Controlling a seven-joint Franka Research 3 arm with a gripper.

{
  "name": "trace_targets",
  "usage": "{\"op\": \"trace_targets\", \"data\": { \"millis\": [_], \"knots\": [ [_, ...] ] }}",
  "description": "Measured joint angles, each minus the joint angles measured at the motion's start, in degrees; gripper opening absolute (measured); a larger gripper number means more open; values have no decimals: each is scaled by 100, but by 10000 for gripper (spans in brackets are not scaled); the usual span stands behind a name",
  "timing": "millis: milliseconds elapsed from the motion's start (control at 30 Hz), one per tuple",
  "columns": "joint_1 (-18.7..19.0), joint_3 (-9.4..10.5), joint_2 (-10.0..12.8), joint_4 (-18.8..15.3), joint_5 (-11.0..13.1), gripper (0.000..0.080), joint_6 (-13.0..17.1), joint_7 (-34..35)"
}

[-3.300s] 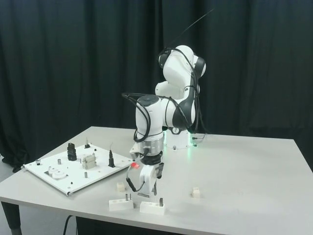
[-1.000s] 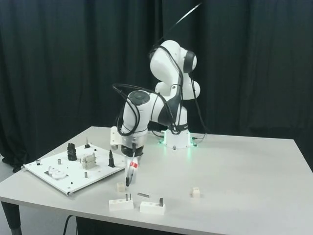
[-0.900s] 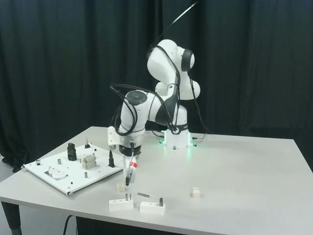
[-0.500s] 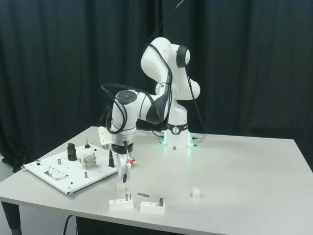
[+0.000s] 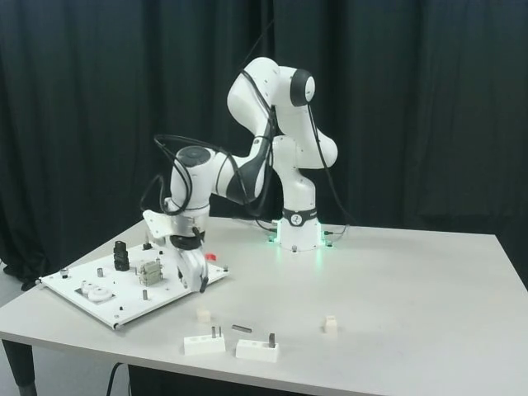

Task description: Insert square peg 3.

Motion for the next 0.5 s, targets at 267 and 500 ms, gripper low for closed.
{"op": "trace_targets", "data": {
  "millis": [267,500],
  "knots": [
    [-244,-78,-274,-475,112,116,615,-1099],
    [-344,-218,-462,-840,396,116,1135,-2080]
  ]
}}
